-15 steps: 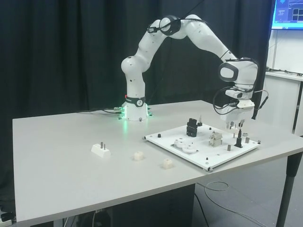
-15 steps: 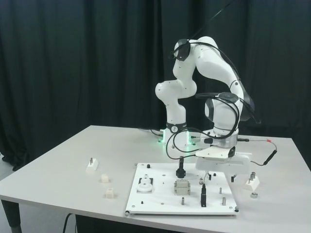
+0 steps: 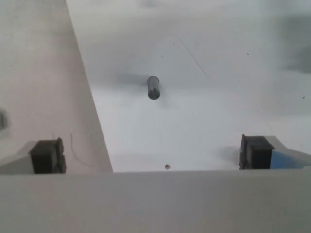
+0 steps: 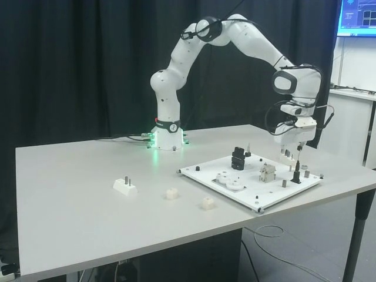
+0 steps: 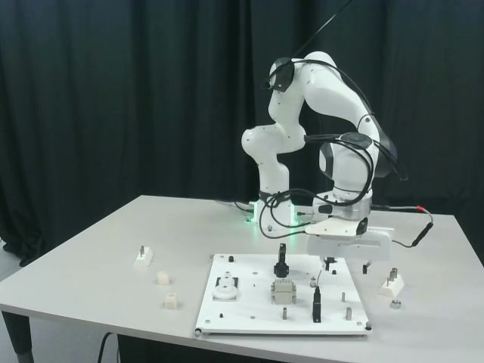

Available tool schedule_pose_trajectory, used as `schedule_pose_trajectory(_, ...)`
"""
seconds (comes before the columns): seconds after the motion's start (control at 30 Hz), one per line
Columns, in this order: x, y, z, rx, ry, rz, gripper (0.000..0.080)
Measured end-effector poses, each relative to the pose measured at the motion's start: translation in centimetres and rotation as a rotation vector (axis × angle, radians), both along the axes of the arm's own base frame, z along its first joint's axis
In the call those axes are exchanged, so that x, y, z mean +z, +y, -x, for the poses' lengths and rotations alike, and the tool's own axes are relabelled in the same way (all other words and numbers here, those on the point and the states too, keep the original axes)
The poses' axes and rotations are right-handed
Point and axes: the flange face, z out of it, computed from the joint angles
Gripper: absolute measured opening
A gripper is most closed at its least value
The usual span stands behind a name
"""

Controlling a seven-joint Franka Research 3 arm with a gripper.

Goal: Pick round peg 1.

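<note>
A short dark round peg (image 3: 153,87) stands upright on the white board (image 3: 204,121), close to the board's edge, with grey table (image 3: 39,87) beyond that edge. My gripper (image 3: 151,154) is open, its black fingertips (image 3: 47,156) far apart, and the peg lies ahead of them, not between them. In the room views the gripper (image 4: 292,149) (image 5: 345,265) hangs a little above the board's (image 5: 249,314) edge that is on the right in the second room view, holding nothing.
On the board stand a tall black part (image 5: 316,304), a grey block (image 5: 283,291), a black fixture (image 5: 280,265) and white gears (image 5: 224,287). A white holder with pegs (image 5: 391,284) sits just off the board. Small white blocks (image 5: 171,301) and a pegged block (image 5: 142,259) lie on the table's other side.
The gripper has risen a little above the board and the wrist has shifted slightly. Nothing was grasped.
</note>
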Motion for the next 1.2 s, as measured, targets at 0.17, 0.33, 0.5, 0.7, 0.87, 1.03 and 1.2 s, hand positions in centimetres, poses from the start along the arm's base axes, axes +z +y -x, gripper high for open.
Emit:
schedule_pose_trajectory(0.17,0.2,0.0,0.0,-0.007,0.002,0.001,0.0797)
schedule_pose_trajectory(0.33,0.3,0.0,0.1,-0.019,0.003,0.001,0.0800)
schedule_pose_trajectory(0.5,0.4,0.3,0.2,-0.041,0.002,0.003,0.0800)
schedule_pose_trajectory(0.7,0.4,1.3,0.7,-0.069,0.001,0.007,0.0800)
schedule_pose_trajectory(0.87,0.3,2.7,1.5,-0.081,0.002,0.010,0.0800)
schedule_pose_trajectory(1.03,0.0,4.6,2.7,-0.089,0.006,0.014,0.0800)
schedule_pose_trajectory(1.2,-0.8,6.7,4.2,-0.103,0.000,0.015,0.0800)
